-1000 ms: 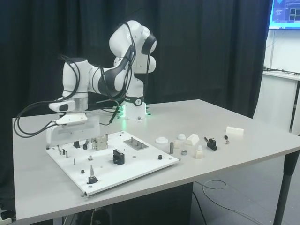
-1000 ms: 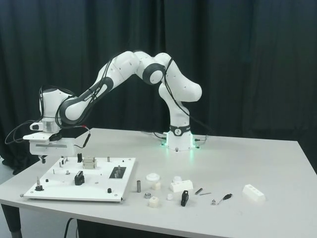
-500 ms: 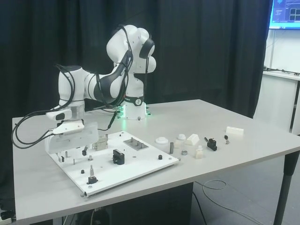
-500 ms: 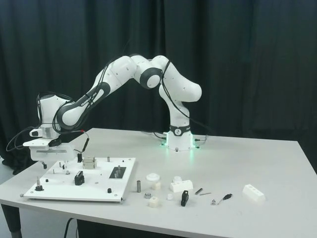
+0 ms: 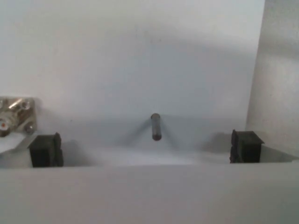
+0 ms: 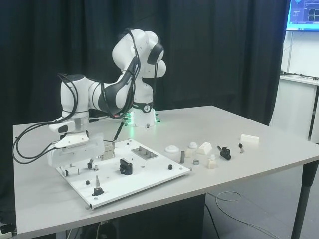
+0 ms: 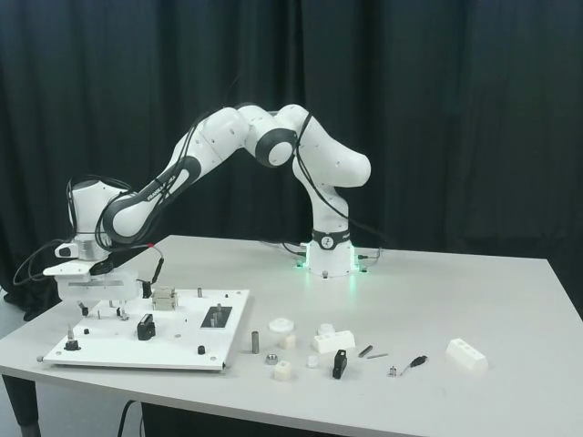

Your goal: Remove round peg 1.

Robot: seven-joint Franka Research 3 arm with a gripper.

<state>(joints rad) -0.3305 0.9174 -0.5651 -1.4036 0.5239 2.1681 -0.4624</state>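
A thin grey round peg point(image 5: 155, 126) stands upright on the white board point(image 5: 140, 56). My gripper point(image 5: 145, 148) is open and low over the board, with the peg midway between its two black fingertips point(image 5: 46, 150) and touching neither. In the first room view the gripper point(image 6: 76, 167) hangs over the board's point(image 6: 149, 174) far left corner. The second room view shows the gripper point(image 7: 98, 308) down at the board's point(image 7: 173, 350) back left part. In both room views the hand hides the peg.
A metal connector point(image 5: 14, 114) sits on the board close to one finger. The board also carries a black block point(image 6: 125, 167), a metal block point(image 6: 106, 151) and small posts. Loose white and black parts point(image 6: 204, 148) lie on the grey table point(image 6: 249, 159) beside the board.
The arm has swung towards the board's far left corner and come down, so the hand is now low over the board.
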